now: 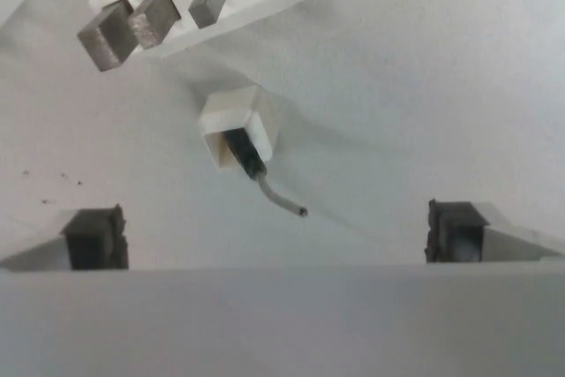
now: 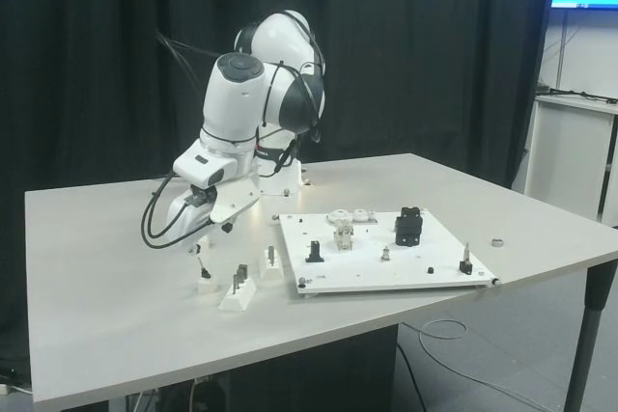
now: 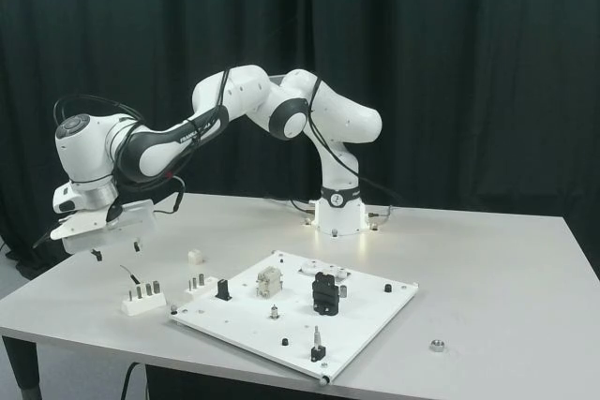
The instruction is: Pick USB.
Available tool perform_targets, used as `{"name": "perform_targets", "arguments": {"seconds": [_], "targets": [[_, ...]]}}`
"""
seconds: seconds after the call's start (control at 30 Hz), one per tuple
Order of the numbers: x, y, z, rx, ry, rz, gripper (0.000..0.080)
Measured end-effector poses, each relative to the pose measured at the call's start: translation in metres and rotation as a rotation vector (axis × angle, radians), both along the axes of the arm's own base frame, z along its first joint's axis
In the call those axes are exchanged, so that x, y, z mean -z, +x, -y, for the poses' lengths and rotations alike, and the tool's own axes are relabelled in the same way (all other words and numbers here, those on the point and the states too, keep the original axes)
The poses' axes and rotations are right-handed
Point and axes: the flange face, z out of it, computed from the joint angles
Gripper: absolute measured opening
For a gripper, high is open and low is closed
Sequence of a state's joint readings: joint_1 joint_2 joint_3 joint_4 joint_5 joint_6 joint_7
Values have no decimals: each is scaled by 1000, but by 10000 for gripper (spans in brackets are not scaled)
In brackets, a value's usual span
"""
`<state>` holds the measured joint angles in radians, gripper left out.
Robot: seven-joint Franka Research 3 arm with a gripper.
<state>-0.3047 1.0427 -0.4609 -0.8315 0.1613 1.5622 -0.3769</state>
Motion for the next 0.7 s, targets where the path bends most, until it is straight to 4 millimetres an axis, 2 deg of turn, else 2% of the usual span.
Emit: {"name": "perform_targets", "arguments": {"seconds": [0.13,0.17,0.7], "targets": [[-1,0,0,0,-1,0,549],[-1,0,0,0,-1,0,787],[-2,0,-1,5,-2,-2,799]]}}
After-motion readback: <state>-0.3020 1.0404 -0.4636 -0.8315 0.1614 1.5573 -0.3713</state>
